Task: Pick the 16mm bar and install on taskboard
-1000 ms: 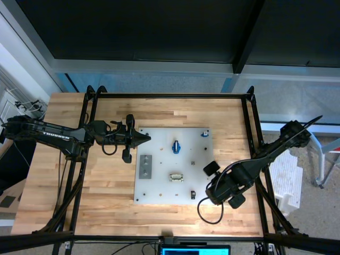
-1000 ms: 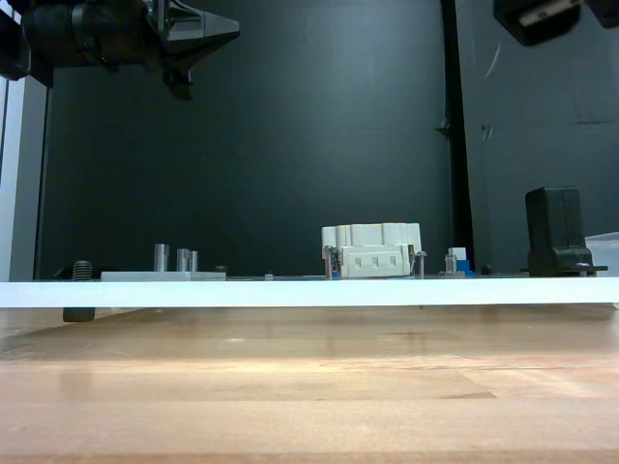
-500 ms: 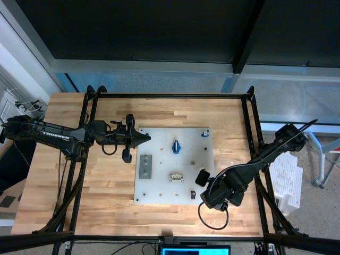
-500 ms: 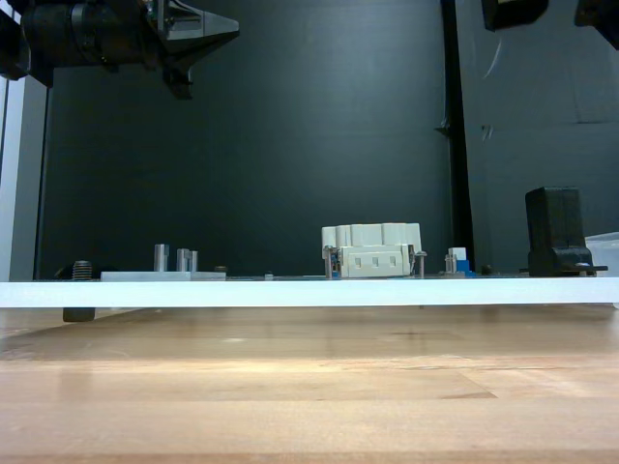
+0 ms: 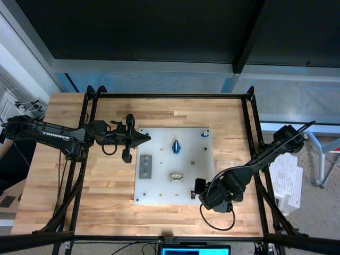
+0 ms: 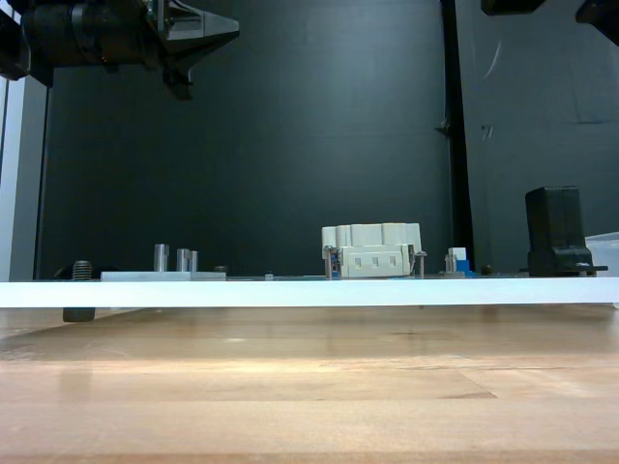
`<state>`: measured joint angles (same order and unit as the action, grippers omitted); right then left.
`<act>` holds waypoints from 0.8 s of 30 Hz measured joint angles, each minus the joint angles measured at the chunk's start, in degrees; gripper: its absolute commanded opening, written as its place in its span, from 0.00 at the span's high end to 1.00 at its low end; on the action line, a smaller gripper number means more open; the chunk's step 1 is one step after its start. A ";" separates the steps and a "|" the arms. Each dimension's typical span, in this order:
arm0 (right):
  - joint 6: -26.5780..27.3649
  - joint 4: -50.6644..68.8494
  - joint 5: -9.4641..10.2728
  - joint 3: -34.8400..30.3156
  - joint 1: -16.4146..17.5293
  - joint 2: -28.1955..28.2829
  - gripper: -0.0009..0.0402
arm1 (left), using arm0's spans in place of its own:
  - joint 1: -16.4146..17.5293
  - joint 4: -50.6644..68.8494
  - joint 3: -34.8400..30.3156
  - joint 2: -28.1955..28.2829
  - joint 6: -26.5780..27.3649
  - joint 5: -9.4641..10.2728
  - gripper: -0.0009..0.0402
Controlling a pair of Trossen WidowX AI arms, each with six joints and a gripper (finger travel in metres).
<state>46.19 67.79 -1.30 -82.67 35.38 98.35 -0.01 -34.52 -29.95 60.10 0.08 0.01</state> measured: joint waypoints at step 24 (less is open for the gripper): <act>7.39 -1.38 0.90 0.07 -0.28 4.98 0.98 | 0.00 0.02 0.02 0.00 -0.02 0.02 0.98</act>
